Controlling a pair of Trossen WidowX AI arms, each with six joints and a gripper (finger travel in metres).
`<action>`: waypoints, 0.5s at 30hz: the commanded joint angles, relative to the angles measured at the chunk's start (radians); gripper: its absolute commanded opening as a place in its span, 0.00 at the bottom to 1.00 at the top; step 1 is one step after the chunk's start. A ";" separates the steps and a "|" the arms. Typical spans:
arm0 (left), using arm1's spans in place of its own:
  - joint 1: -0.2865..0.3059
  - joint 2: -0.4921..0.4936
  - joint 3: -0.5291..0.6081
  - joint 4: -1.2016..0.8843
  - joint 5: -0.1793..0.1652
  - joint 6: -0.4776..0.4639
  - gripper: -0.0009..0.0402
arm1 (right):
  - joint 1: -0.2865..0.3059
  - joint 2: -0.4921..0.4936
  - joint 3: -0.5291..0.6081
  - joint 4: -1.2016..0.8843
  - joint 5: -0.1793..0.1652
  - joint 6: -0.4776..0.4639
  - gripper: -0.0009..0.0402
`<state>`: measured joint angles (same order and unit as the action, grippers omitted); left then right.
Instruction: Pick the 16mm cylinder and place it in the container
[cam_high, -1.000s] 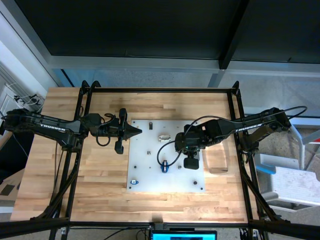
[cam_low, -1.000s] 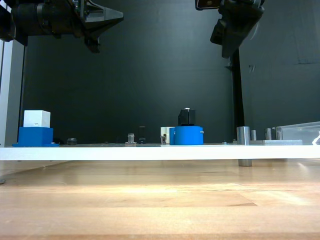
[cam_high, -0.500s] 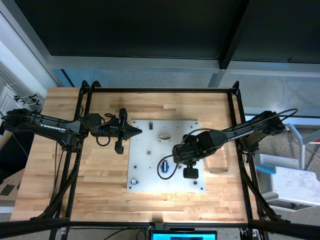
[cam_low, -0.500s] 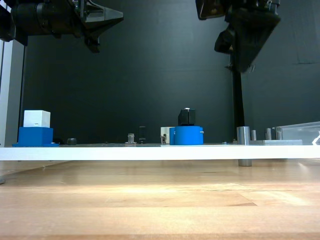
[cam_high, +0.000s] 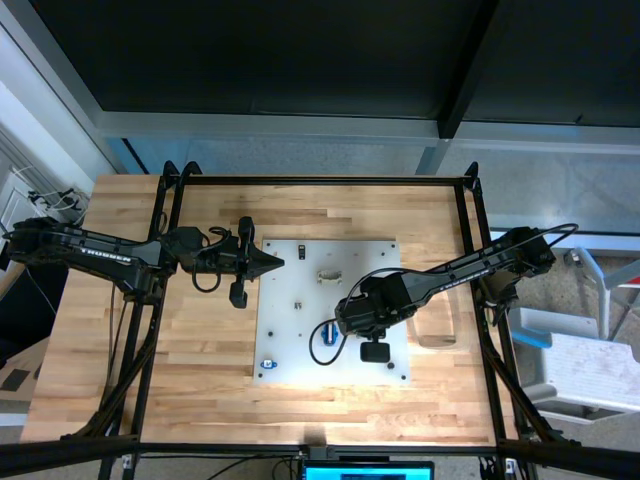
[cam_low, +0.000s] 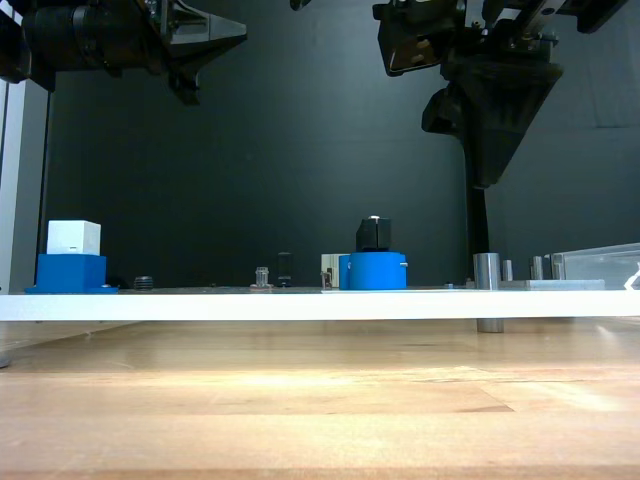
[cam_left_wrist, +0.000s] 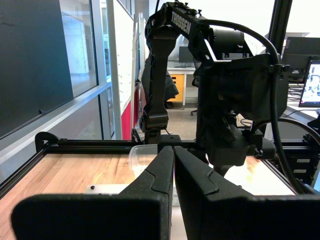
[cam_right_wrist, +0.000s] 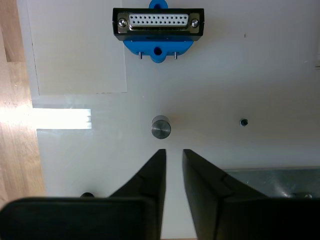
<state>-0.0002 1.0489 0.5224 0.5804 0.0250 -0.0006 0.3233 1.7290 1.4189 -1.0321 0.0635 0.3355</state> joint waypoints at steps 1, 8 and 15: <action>0.000 0.000 0.000 0.000 0.000 0.000 0.02 | 0.002 0.014 -0.001 0.003 0.021 0.000 0.25; 0.000 0.000 0.000 0.000 0.000 0.000 0.02 | 0.005 0.042 -0.003 0.018 0.024 -0.002 0.40; 0.000 0.000 0.000 0.000 0.000 0.000 0.02 | 0.008 0.061 -0.004 0.026 0.041 -0.002 0.47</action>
